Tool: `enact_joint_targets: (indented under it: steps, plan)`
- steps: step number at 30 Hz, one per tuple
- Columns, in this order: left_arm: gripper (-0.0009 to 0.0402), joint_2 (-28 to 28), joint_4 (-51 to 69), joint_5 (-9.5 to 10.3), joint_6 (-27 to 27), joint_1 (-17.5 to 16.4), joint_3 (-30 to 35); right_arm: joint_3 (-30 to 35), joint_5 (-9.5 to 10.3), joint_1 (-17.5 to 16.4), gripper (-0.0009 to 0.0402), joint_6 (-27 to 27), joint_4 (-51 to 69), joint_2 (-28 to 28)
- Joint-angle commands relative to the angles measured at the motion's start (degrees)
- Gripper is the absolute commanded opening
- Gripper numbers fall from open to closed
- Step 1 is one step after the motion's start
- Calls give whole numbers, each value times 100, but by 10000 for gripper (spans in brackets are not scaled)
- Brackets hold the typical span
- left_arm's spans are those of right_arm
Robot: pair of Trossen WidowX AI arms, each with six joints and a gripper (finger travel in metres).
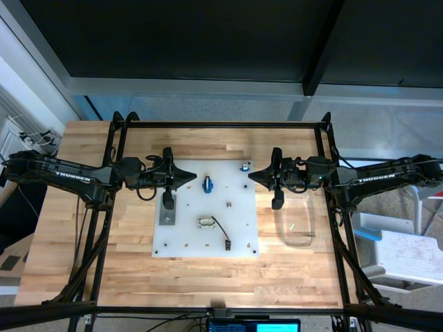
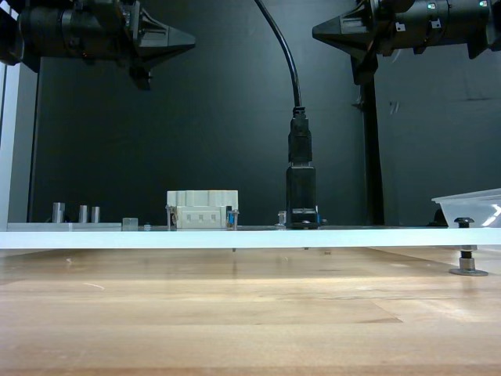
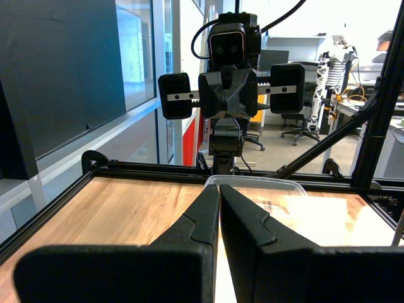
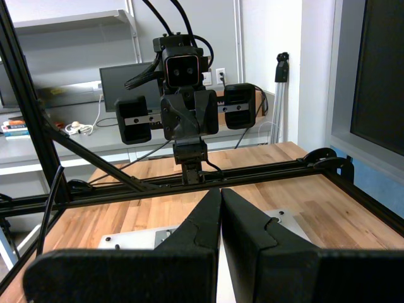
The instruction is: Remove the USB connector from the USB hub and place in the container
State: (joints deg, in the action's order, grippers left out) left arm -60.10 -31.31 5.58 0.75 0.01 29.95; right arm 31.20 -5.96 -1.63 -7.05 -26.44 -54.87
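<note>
The USB connector [image 1: 221, 227] is a thin black cable that curves down to a dark plug on the white board. In the low view the plug [image 2: 300, 145] stands upright in the black USB hub [image 2: 301, 196]. The clear container [image 1: 296, 221] rests on the table to the right of the board, and its rim [image 2: 473, 202] also shows in the low view. My left gripper [image 1: 192, 177] hovers shut over the board's back left. My right gripper [image 1: 252, 176] hovers shut over the back right and faces it. Both hold nothing and hang well above the plug.
The white board [image 1: 187, 238] also carries a blue knob [image 1: 208, 184], a white multi-pin block [image 1: 205, 222] and a grey metal block [image 1: 167, 216]. A black frame [image 1: 221, 125] surrounds the wooden table.
</note>
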Motion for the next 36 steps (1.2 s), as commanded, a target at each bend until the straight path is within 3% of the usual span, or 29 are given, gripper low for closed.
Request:
enact_joint_targets:
  steps: [1,18,31,36]
  plan:
    - [1,-2,-2,0,-4,-2,0,0,275,0,0,151,-13,2]
    - [1,-2,-4,0,-2,0,0,133,310,-15,0,122,131,2]
    - [1,-2,-4,0,-2,0,0,1526,306,-94,0,-295,3298,-66]
    - [1,-2,-2,0,-4,0,0,2199,302,-339,0,-251,4664,-315]
